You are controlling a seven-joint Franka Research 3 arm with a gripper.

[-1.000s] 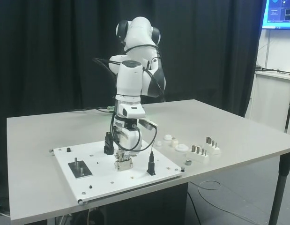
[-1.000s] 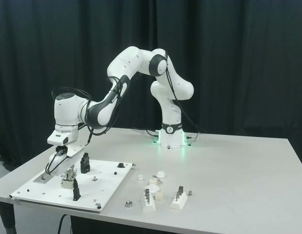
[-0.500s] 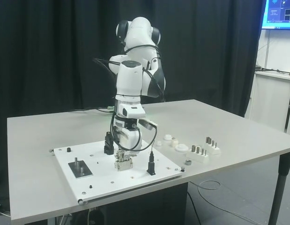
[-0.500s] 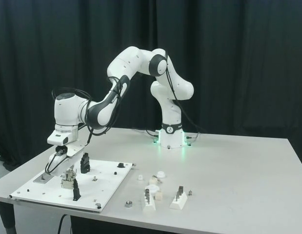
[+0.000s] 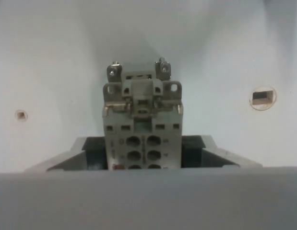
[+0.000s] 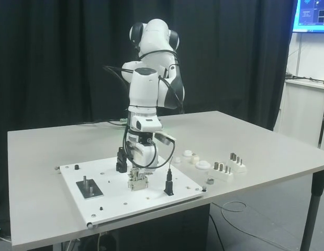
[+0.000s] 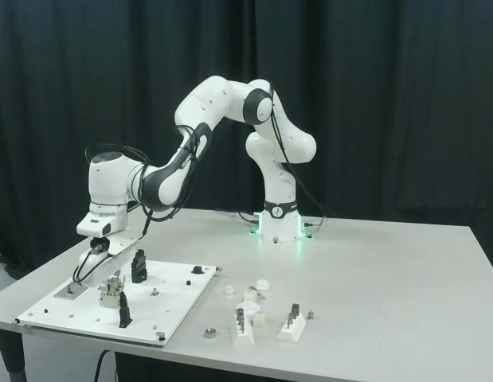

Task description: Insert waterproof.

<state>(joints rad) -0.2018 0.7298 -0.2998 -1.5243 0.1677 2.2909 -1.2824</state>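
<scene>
My gripper [image 6: 137, 168] hangs straight down over the white board [image 6: 112, 201], right above the waterproof connector [image 5: 142, 125], a grey block with two rows of round pin holes and a metal latch at one end. From the wrist view the connector stands between the two grey fingertip blocks, but I cannot tell whether they clamp it or merely flank it, so I count the grip as unknown.

The connector sits near the middle of the board, toward the table's [image 6: 57, 151] front edge, and looks already seated or nearly so, though its base is hidden from me. To finish well I would keep the wrist vertical, press straight down with light force, and watch the latch for a tilt; any sideways push could jam it.

Close by on the board stand a black upright plug [image 6: 169, 183], another black connector [image 6: 121, 159] behind the gripper, and a grey fixture with pegs [image 6: 89, 188]. Off the board, toward the table's right edge, lie white round parts [image 6: 196, 158] and white peg holders [image 6: 229, 164], well apart from my work. Black curtains [image 7: 389, 95] close the room behind, and green light glows at the arm's base [image 7: 281, 227].
</scene>
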